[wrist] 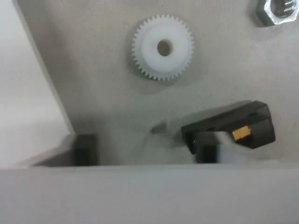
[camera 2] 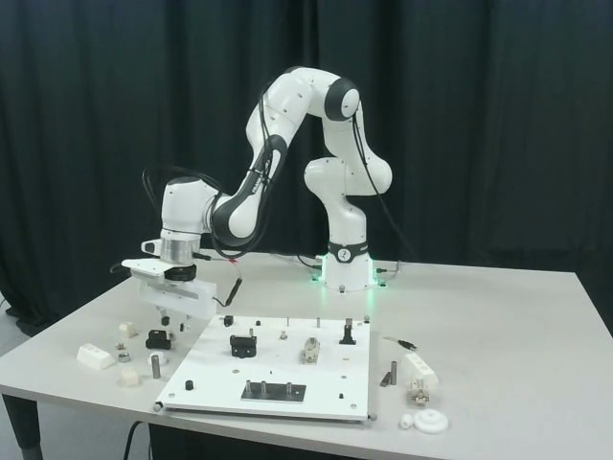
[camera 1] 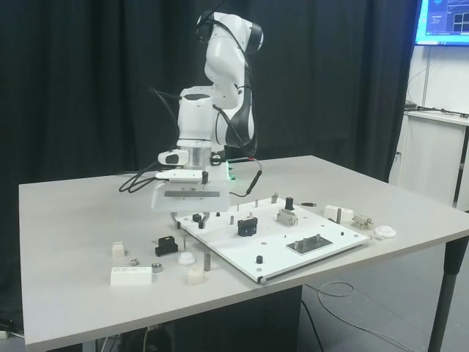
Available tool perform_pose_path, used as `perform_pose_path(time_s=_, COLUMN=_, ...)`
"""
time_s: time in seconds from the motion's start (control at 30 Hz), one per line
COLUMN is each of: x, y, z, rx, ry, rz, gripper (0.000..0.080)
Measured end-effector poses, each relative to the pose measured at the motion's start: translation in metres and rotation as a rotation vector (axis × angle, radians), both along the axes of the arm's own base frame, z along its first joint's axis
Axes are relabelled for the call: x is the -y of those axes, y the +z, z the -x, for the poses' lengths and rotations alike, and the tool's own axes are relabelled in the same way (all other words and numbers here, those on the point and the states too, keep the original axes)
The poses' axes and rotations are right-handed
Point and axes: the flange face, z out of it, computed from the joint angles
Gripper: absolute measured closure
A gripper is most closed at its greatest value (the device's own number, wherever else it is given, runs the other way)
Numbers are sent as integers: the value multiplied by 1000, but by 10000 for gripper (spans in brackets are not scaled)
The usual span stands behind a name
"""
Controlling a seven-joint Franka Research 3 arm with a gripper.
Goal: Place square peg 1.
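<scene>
Room views evenly bright against black curtain (camera 2: 498,125); wrist view soft, blurred (near foreground worst), shadow beside white gear (wrist: 163,47).

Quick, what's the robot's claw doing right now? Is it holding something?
Claw: low over the table by the white board's edge; open, shut or holding something cannot be told.

A white gear (wrist: 163,47) with a small centre hole lies flat on the grey table (wrist: 93,70). A metal nut (wrist: 276,11) sits apart from it, and a black bracket (wrist: 229,129) lies near the gear.
</scene>
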Motion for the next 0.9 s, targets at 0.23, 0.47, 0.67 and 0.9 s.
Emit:
perform_pose_path(time_s=0.23, x=6, y=5, z=-3, rx=1, ry=19, rz=1, gripper=176)
perform_pose_path(time_s=0.47, x=11, y=12, z=-7, rx=0, ry=32, rz=-8, gripper=40)
perform_pose_path(time_s=0.67, x=16, y=17, z=-10, rx=-3, ry=39, rz=-17, gripper=10)
perform_pose_path(time_s=0.9, x=22, y=22, z=-11, rx=-6, ry=46, rz=-22, gripper=3)
